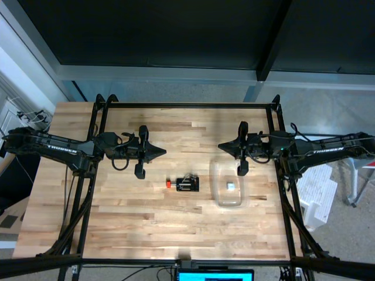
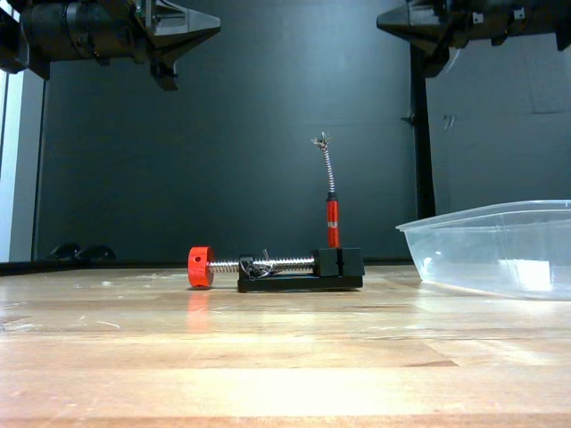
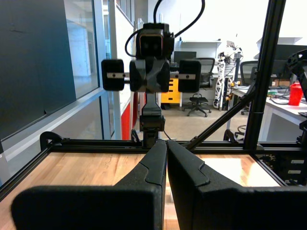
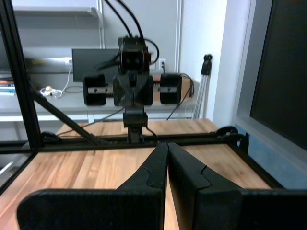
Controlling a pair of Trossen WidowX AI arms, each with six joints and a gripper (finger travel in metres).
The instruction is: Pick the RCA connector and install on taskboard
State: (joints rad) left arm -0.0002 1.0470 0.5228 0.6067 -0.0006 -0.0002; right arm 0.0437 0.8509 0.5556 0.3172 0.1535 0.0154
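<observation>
The taskboard [image 1: 186, 184] lies mid-table, a small black block with a red-orange tab at its left end. In the low view the taskboard [image 2: 299, 267] carries a silvery screw and a thin red-and-spring post standing up. The RCA connector does not show in any view. My left gripper [image 1: 164, 152] hovers high, left of and behind the board, fingers pressed together, holding nothing [image 3: 166, 142]. My right gripper [image 1: 219, 144] hangs high at the right, over the far edge of the tray, also shut and empty [image 4: 168, 143]. The two tips point at each other.
A clear plastic oblong tray [image 1: 217, 182] sits right of the board, with a small pale square piece [image 1: 231, 185] inside. In the low view the tray [image 2: 500, 250] rises at the right. A black frame [image 1: 187, 106] runs around the table.
</observation>
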